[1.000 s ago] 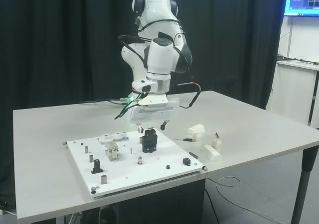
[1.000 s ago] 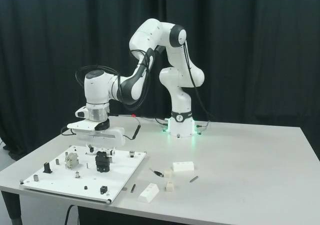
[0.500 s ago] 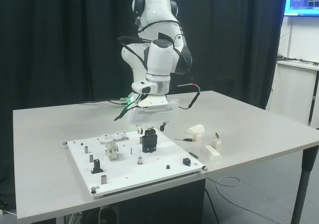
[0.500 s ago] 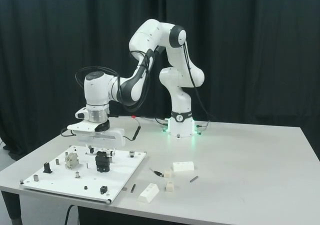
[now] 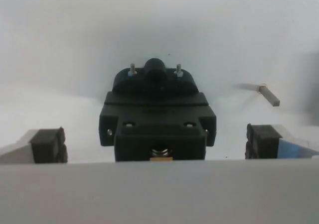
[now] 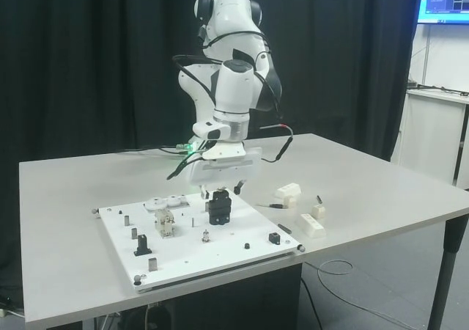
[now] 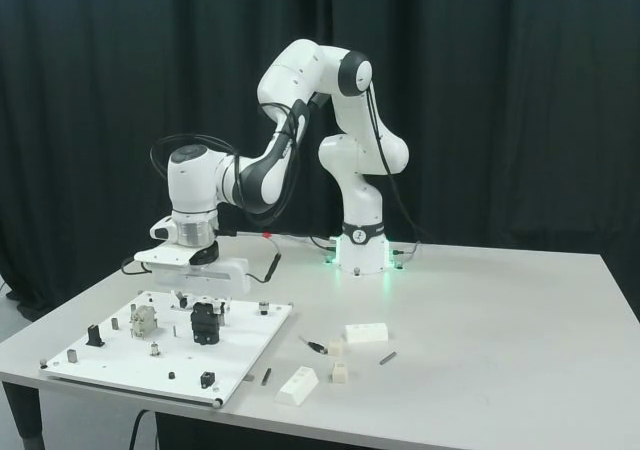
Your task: Remove D-SUB.
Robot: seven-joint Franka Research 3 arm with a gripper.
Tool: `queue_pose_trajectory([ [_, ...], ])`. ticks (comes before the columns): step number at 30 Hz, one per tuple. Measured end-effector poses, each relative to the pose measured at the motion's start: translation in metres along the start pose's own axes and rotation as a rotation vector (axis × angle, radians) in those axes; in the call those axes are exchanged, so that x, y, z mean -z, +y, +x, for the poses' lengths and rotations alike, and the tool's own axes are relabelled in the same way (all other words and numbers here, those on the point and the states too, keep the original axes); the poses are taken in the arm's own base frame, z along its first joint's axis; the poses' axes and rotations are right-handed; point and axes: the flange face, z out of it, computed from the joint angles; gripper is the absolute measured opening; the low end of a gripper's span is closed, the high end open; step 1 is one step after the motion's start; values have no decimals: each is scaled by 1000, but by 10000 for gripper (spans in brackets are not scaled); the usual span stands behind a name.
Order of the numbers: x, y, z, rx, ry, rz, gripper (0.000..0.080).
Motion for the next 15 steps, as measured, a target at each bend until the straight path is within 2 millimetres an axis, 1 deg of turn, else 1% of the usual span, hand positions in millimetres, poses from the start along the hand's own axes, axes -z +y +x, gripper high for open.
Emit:
queue_pose_trajectory([
  [6, -2, 2, 1, -2, -2, -4, 800],
  [7, -3, 2, 1, -2, -2, -6, 681],
  [13, -4, 5, 2, 6, -3, -10, 681],
  [14, -4, 5, 2, 7, -4, -10, 517],
  [15, -5, 5, 2, 8, -4, -9, 517],
])
